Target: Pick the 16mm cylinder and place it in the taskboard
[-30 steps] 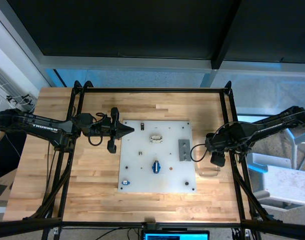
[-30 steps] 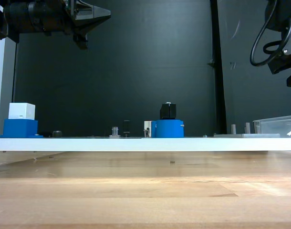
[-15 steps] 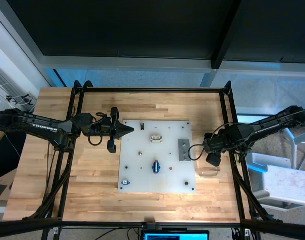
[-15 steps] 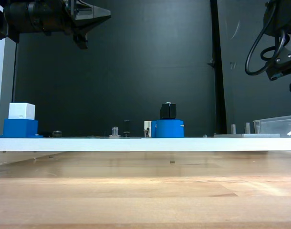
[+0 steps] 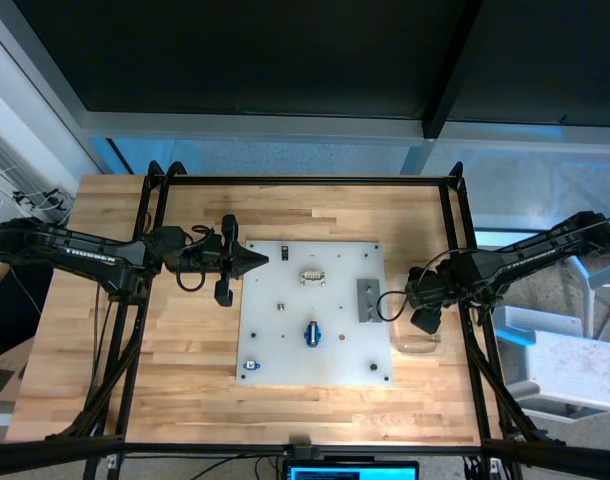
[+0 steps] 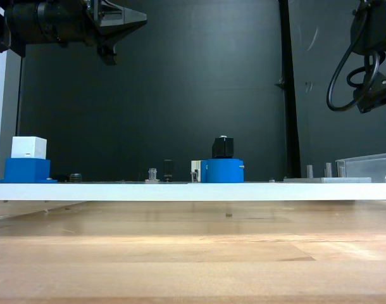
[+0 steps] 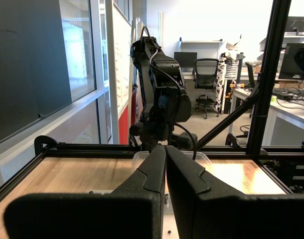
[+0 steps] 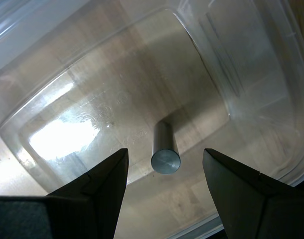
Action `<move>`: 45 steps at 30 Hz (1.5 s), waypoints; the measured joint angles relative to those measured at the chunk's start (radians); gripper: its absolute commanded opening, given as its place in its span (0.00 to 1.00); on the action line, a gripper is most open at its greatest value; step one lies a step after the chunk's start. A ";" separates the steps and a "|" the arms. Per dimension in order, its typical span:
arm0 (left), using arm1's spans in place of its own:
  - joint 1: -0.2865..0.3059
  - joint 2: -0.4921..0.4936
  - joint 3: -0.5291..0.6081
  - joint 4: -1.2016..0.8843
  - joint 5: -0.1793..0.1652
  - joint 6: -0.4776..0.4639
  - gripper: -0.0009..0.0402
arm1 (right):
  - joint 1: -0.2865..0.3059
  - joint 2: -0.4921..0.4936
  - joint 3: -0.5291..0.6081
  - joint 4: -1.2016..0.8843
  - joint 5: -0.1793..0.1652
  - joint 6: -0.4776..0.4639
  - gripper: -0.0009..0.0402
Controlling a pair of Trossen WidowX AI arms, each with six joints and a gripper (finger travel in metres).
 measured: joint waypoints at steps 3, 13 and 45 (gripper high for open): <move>0.000 0.000 0.000 0.000 0.000 0.000 0.02 | 0.000 0.008 -0.001 0.005 0.004 0.018 0.53; 0.000 0.000 0.000 0.000 0.000 0.000 0.02 | 0.000 0.015 -0.022 0.040 0.003 0.074 0.53; 0.000 0.000 0.000 0.000 0.000 0.000 0.02 | 0.006 0.017 -0.027 0.039 -0.009 0.093 0.04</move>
